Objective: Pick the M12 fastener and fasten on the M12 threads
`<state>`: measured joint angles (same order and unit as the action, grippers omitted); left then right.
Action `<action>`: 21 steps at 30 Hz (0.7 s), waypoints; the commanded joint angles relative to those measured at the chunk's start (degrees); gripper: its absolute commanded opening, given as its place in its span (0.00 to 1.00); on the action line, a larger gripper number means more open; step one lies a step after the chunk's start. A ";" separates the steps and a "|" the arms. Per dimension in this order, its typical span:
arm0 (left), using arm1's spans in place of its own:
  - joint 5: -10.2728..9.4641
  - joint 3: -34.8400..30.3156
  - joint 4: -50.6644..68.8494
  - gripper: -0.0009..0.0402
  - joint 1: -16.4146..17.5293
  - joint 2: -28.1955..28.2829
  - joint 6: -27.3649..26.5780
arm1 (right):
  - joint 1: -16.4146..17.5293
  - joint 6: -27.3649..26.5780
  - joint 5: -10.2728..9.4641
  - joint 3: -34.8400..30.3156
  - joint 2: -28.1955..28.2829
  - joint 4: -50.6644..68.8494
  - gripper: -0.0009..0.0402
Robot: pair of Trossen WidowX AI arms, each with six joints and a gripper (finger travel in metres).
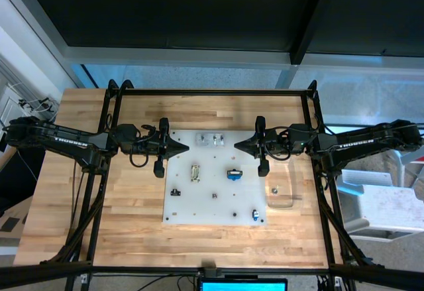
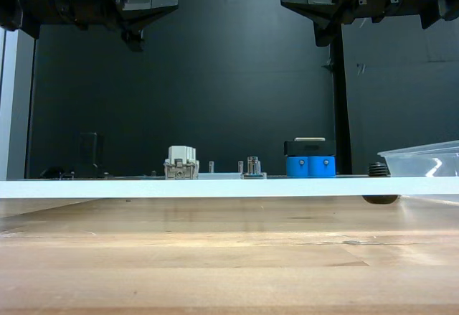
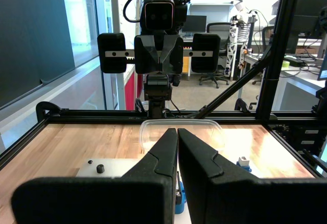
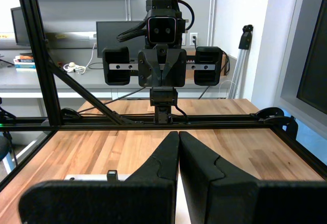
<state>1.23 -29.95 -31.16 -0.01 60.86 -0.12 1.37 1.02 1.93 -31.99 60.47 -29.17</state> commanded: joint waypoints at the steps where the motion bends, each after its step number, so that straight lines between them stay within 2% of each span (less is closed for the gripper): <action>1: 0.02 0.00 -0.02 0.02 0.02 0.00 0.02 | 0.02 0.00 -0.02 0.00 0.04 0.00 0.02; 6: 0.02 0.00 -0.02 0.02 0.00 0.00 0.02 | 0.07 -0.02 -0.11 -0.42 -0.37 2.01 0.02; 8: 0.02 0.00 -0.02 0.02 0.02 0.00 0.02 | 0.04 -0.15 -0.22 -1.79 -0.42 6.25 0.02; 10: 0.02 0.00 -0.02 0.02 0.00 0.00 0.02 | 0.04 -0.79 -1.18 -3.80 -0.44 11.45 0.02; 16: 0.02 0.00 -0.02 0.02 0.00 0.00 0.02 | 0.04 -5.46 -9.64 -11.76 -0.35 31.06 0.02; 20: 0.02 0.00 -0.02 0.02 0.00 0.00 0.02 | 0.11 -10.93 -12.50 -17.05 0.11 45.20 0.02; 21: 0.02 0.00 -0.02 0.02 0.02 0.00 0.02 | 0.15 -12.74 -12.72 -18.32 0.17 48.83 0.02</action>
<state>1.23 -29.93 -31.18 -0.01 60.84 -0.10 1.45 -9.52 -10.33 -48.73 60.38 15.14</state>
